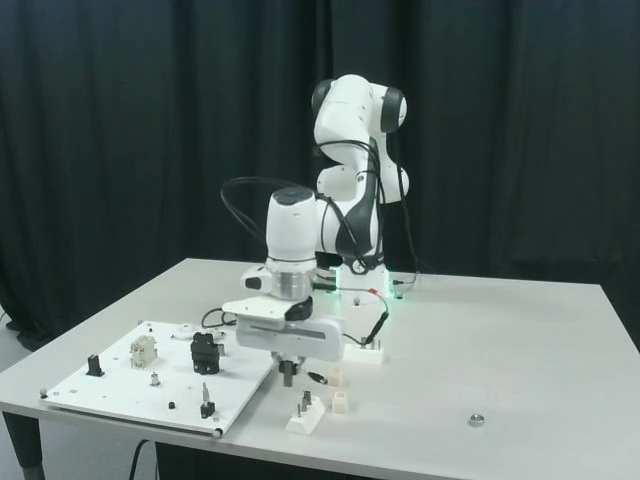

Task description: Insert square peg 4.

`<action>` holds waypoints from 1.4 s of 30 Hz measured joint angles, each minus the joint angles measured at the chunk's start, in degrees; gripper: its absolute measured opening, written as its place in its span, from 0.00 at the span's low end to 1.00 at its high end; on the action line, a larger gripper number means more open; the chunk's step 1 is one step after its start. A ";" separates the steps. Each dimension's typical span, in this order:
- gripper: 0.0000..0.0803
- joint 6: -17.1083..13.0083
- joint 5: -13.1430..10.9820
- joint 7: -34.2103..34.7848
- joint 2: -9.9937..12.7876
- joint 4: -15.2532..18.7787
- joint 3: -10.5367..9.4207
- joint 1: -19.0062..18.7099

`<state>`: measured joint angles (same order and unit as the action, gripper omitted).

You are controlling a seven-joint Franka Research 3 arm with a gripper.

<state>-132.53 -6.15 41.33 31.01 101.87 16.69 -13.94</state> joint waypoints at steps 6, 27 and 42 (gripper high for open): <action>0.19 0.18 1.26 0.00 -0.08 -2.12 1.01 0.36; 0.19 6.28 8.53 -2.87 -0.16 -11.57 1.77 6.92; 0.19 7.31 9.04 -10.26 -0.11 -14.72 1.74 13.58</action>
